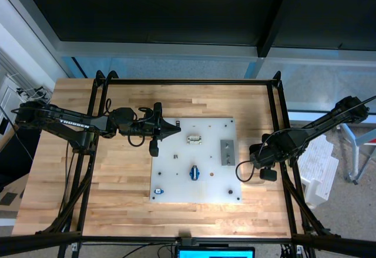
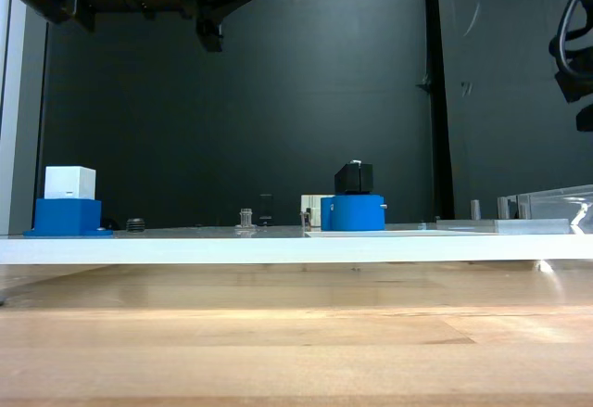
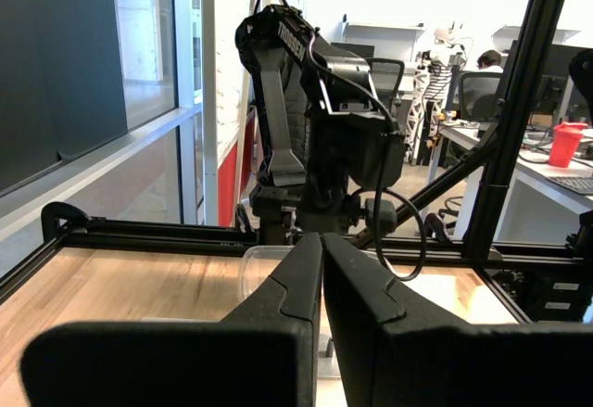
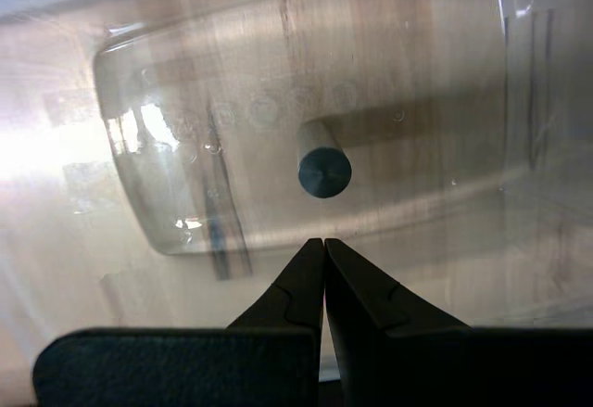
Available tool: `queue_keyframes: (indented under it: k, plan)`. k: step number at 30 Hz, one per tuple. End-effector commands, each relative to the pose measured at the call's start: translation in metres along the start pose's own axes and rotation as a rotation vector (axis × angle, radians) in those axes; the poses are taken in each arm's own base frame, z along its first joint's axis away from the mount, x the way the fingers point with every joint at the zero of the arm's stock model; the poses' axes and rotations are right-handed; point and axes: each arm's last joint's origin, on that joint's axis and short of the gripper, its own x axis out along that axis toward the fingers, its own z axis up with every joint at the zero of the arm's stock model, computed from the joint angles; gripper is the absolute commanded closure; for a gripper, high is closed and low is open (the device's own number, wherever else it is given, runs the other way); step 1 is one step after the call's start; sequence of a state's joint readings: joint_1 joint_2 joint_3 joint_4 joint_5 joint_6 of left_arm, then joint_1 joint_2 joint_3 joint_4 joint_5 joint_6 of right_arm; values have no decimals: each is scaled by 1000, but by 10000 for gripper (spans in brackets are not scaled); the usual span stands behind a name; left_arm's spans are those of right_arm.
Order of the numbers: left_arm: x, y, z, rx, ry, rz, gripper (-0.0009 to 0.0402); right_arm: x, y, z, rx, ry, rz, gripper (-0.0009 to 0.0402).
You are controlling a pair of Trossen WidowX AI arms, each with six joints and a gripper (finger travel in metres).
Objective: Pick the 16mm cylinder and install on the taskboard
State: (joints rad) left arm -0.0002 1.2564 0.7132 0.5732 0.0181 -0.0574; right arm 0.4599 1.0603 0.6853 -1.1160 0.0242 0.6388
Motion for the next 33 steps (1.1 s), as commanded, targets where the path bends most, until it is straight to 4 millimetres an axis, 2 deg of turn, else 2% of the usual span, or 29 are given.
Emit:
queue_keyframes:
  k: [1, 8, 17, 33]
  plan:
    - [0, 0, 0, 0, 0, 0, 393, -7, 1, 2, -2, -11, 7, 393]
    - [0, 0, 0, 0, 0, 0, 393, -17, 3, 7, -9, -73, -20, 393]
    - [0, 0, 0, 0, 0, 0, 393, -18, 3, 8, -10, -98, -38, 380]
    - [0, 0, 0, 0, 0, 0, 393, -18, 5, 10, -18, -115, -26, 197]
